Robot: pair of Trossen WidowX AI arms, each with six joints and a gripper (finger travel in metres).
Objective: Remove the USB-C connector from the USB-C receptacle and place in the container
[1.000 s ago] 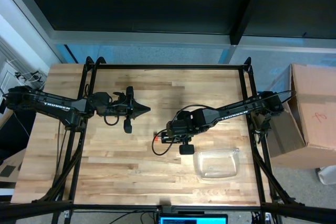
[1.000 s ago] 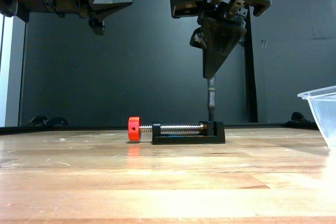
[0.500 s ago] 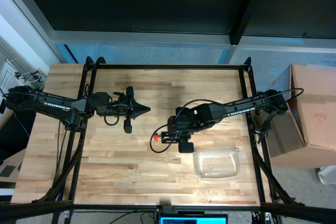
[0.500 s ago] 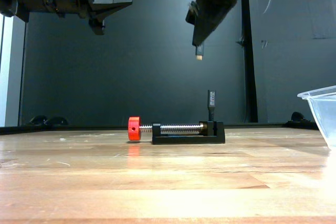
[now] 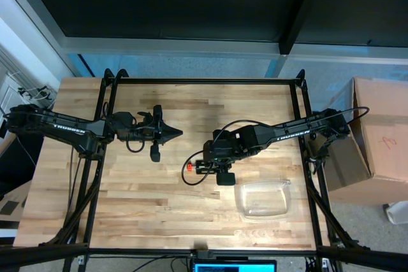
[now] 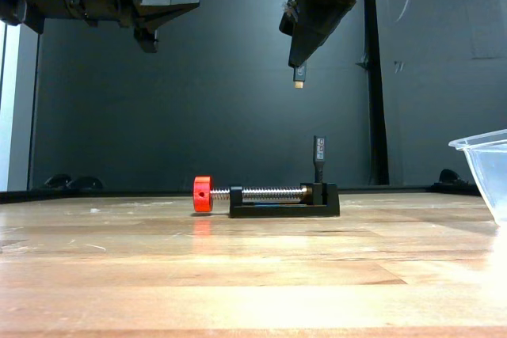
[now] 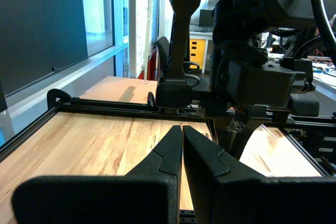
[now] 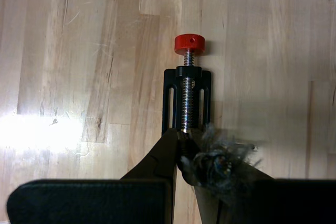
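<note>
My right gripper [image 6: 299,62]: jaws clenched on the USB-C connector [image 6: 299,78], metal tip poking out below, hanging upright and well clear above the USB-C receptacle [image 6: 318,150]. Judgement: plug is light, stiff and smooth-sided, apt to pivot in a pinch. Hold by the body, never the tip. Receptacle stands upright in a small black vise [image 6: 277,205] with a red knob [image 6: 203,194], mid-table. Clear plastic container [image 5: 262,199] sits toward the near right corner of the table [image 5: 127,195], apart from the vise. My left gripper [image 5: 175,133]: jaws pressed together on nothing, hovering high toward the left edge. Pale wood, some glare. Dark wall behind; cardboard box [image 5: 382,132] off the right edge.
</note>
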